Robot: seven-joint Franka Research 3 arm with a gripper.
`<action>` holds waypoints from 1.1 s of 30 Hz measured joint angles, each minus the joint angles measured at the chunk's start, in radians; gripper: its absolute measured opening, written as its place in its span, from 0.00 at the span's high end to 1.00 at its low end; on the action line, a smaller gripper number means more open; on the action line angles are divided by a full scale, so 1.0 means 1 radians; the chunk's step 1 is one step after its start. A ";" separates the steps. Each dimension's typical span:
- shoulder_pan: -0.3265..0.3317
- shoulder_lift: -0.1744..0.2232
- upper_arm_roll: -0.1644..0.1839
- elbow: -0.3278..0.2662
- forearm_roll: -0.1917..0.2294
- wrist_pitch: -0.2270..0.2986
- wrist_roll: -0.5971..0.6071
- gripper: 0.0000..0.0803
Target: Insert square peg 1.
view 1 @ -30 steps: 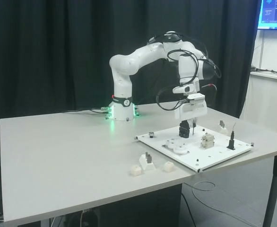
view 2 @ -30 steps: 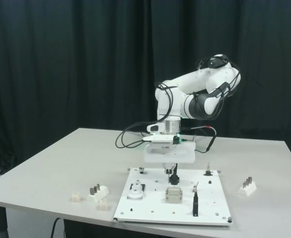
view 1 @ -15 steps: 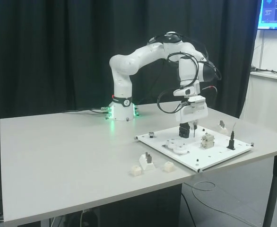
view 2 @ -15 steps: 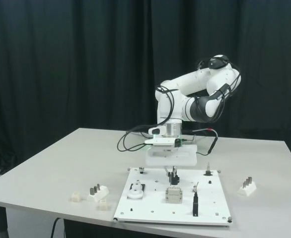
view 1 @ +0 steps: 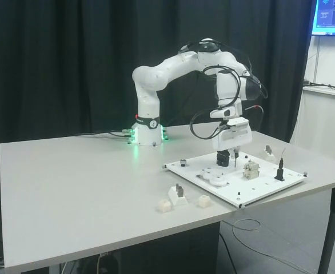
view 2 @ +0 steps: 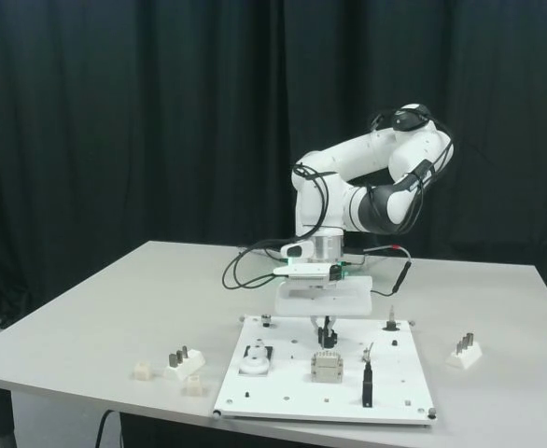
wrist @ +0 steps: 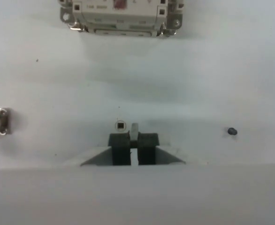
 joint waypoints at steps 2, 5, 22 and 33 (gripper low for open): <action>0.000 0.000 0.001 0.000 0.000 0.000 0.002 0.96; -0.001 0.000 0.003 0.000 0.001 0.001 0.004 0.96; -0.006 0.000 0.021 0.000 0.020 0.025 0.004 0.96; -0.006 0.000 0.026 0.001 0.022 0.030 0.004 0.96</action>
